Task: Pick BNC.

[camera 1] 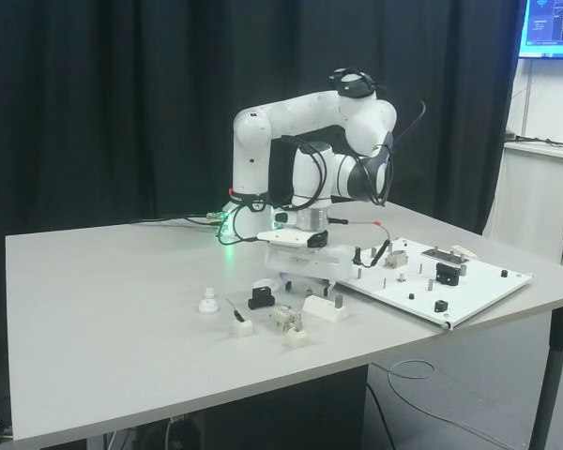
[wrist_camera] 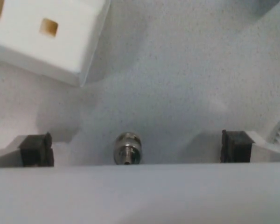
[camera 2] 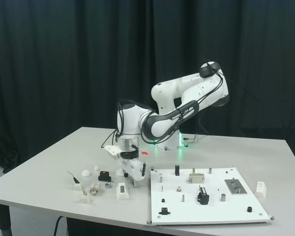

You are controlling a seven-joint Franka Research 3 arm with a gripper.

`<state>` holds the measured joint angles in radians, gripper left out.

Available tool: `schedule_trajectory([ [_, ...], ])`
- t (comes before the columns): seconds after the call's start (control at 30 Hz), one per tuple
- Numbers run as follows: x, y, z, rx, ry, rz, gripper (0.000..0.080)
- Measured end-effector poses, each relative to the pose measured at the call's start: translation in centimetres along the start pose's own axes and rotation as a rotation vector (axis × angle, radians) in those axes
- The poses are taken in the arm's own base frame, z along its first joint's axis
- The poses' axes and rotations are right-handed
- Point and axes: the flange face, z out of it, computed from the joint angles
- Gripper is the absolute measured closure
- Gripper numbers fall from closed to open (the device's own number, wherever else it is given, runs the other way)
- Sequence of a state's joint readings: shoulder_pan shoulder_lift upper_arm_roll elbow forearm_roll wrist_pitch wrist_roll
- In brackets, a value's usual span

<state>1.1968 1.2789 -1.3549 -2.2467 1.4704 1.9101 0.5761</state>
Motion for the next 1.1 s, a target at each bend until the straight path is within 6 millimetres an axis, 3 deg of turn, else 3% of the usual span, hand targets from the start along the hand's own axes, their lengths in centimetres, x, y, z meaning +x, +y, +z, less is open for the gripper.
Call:
schedule_trajectory([
  [0.23, 0.01, 0.12, 0.17, 0.007, 0.003, -0.021, 0.0003],
  [0.27, 0.02, 0.12, 0.17, 0.008, 0.004, -0.023, 0.0110],
  [0.43, 0.04, 0.13, 0.18, 0.009, 0.008, -0.028, 0.0110],
  [0.47, 0.03, 0.12, 0.19, 0.009, 0.008, -0.029, 0.0270],
  [0.6, -0.06, 0.11, 0.22, 0.009, 0.007, -0.037, 0.0270],
  [0.63, -0.10, 0.11, 0.23, 0.010, 0.007, -0.039, 0.0458],
  [0.87, -0.41, 0.06, 0.31, 0.012, 0.005, -0.044, 0.0458],
  [0.9, -0.46, 0.05, 0.31, 0.012, 0.006, -0.045, 0.0628],
  [0.93, -0.51, 0.05, 0.31, 0.012, 0.006, -0.046, 0.0678],
  [1.1, -0.67, 0.00, 0.28, 0.014, 0.009, -0.050, 0.0678],
])
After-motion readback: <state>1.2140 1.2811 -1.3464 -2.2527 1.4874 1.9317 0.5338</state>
